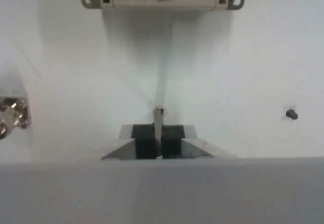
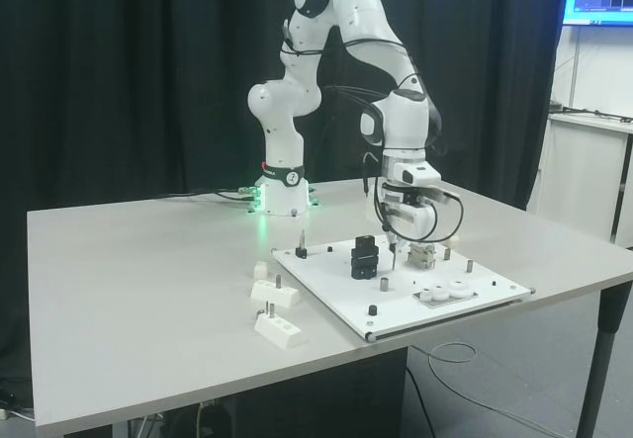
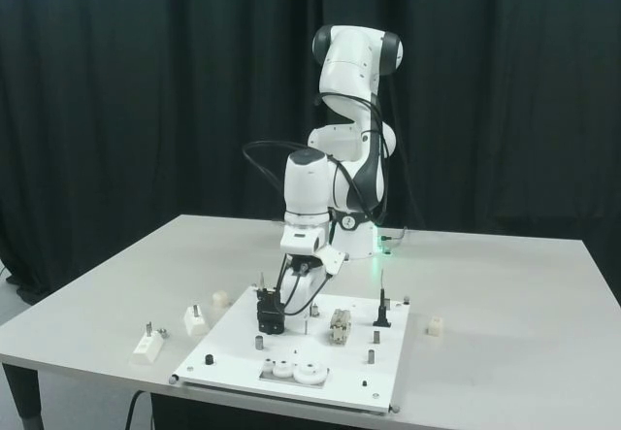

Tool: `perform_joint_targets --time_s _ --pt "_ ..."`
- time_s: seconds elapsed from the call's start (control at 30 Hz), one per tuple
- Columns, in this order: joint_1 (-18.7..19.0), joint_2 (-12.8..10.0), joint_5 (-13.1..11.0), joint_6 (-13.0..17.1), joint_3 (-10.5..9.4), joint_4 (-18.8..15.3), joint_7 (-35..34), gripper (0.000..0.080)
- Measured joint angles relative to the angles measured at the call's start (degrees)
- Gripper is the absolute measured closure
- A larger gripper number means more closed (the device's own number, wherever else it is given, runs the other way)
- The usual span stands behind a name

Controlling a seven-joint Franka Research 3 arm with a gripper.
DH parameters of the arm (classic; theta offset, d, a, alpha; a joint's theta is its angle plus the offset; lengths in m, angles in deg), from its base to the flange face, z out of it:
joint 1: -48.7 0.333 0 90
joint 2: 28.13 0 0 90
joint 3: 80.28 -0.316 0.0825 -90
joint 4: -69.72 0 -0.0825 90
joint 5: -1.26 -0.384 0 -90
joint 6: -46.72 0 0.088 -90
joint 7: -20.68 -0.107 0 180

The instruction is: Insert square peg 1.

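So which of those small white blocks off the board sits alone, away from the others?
The white block on the table past the white board.

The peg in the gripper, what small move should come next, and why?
Probably a slow, straight descent. The wrist view shows the peg clamped upright in the gripper, its tip hovering above the white board. The room views show the gripper low over the board. The hole itself isn't visible.

Pretty tight around the gripper [image 2: 395, 252]: black block [image 2: 364, 257] right beside, grey connector [image 2: 423, 256] on the other side. Open board [image 2: 326, 278] toward the front edge.
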Motion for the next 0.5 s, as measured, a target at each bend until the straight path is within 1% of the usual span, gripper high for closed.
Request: perform_joint_targets --time_s 0.5 --pt "0.00 -0.24 -0.09 0.08 0.00 0.04 -0.29 0.0781"
